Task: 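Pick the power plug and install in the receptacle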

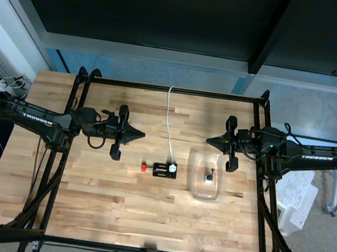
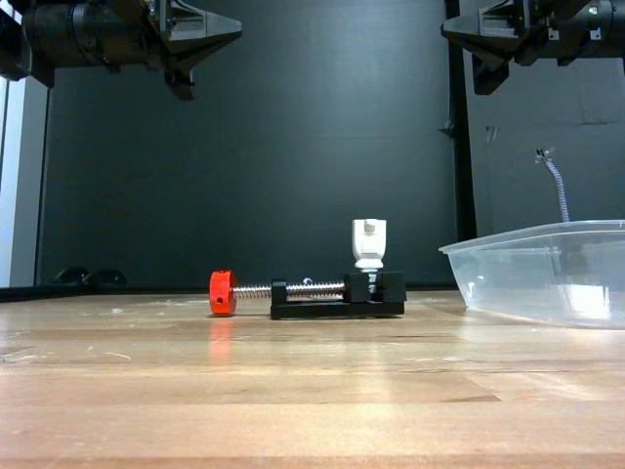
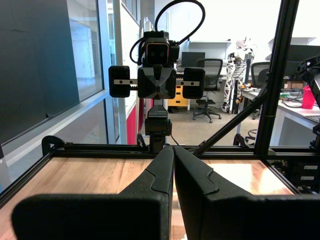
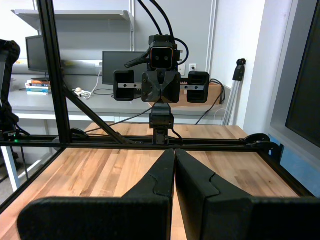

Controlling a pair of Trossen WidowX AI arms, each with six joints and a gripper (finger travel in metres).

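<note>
Right gripper [image 1: 208, 141] hangs high near the clear tray [image 1: 203, 199], fingers pressed together on nothing. The power plug [image 1: 210, 172] lies loose inside that tray, ready for picking. Left gripper [image 1: 142, 136] mirrors it, closed and empty. Between them a black vise [image 1: 162, 171] clamps the receptacle [image 1: 173, 168] upright, probably so the plug pushes straight down.

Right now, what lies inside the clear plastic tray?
The clear tray holds a tiny dark power plug and a small white-grey block. Through its cloudy wall, in the low view, neither shows clearly. The left gripper and right gripper hover shut above the table, outside the tray.
</note>
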